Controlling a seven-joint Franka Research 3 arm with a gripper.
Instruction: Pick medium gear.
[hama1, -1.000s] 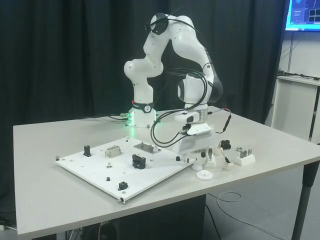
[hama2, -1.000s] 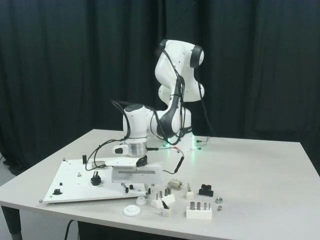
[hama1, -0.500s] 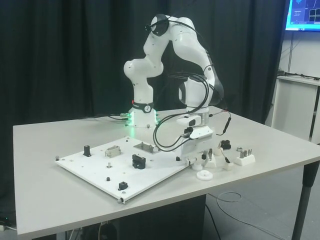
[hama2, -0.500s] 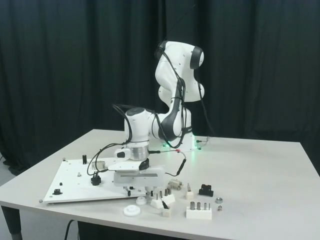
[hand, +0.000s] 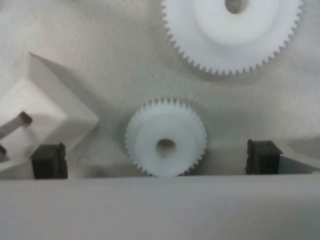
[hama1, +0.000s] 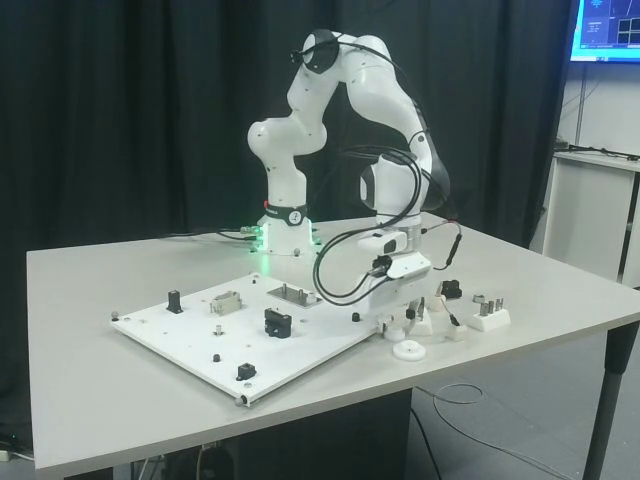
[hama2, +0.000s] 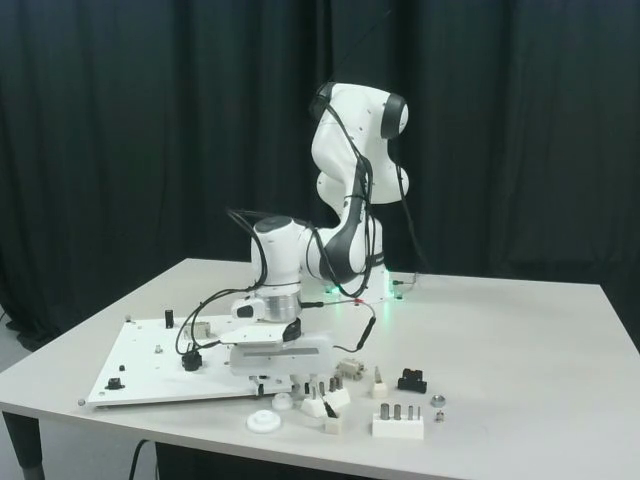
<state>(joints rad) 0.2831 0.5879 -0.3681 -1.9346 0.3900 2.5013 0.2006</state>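
Note:
In the wrist view the medium gear (hand: 165, 137), white and toothed with a centre hole, lies flat on the grey table. My gripper (hand: 156, 159) is open right over it, one black fingertip (hand: 49, 161) on each side, both well clear of its teeth. The larger white gear (hand: 232, 30) lies just beyond it. In the second room view the medium gear (hama2: 283, 402) shows below my gripper (hama2: 279, 386), at the edge of the white board, with the large gear (hama2: 263, 421) nearer the table's front. The first room view shows my gripper (hama1: 394, 318) low by the large gear (hama1: 407, 350).
A white holder block with pins (hand: 40, 125) sits close beside one fingertip. More white holders (hama1: 450, 326) (hama1: 490, 318) and a black part (hama1: 451, 289) stand beyond the gears. The white assembly board (hama1: 190, 330) with black and metal fixtures lies beside the gears.
The wrist has shifted off the board's corner toward the gears and holders and sunk a little lower over the table. The gears have not moved.

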